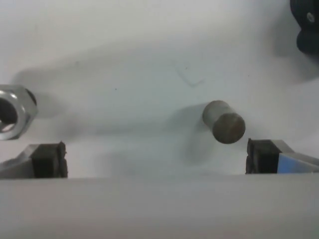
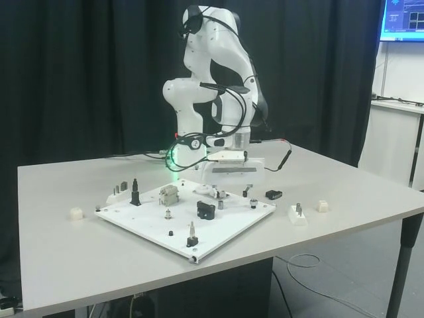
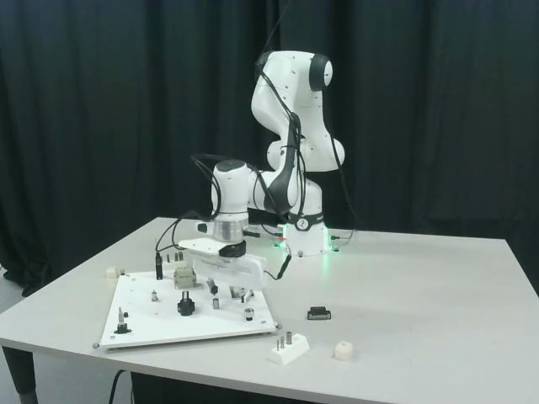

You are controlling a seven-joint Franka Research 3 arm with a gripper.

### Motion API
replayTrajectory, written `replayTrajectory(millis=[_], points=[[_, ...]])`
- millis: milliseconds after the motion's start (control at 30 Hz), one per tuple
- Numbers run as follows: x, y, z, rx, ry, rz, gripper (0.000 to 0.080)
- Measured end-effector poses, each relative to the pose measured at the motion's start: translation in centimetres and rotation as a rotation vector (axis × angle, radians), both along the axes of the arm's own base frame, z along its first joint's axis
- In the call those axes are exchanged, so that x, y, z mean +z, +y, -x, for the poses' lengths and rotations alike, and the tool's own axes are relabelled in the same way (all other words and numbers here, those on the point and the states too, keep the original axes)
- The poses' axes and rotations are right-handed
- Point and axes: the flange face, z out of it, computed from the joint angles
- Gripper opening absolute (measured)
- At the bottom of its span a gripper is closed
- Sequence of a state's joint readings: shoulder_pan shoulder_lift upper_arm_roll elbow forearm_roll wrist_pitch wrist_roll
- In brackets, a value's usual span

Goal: Pick round peg 3.

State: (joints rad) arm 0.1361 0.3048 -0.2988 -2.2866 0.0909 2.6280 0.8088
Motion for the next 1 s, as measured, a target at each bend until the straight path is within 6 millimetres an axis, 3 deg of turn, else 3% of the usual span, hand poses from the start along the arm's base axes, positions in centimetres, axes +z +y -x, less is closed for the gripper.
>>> replayTrajectory(millis=[400, 1000], points=[[1.3, -1.3, -0.2, 0.008, -0.009, 0.003, 0.0800], [5.0, -2.1, -0.3, -0.013, -0.018, -0.021, 0.0800]])
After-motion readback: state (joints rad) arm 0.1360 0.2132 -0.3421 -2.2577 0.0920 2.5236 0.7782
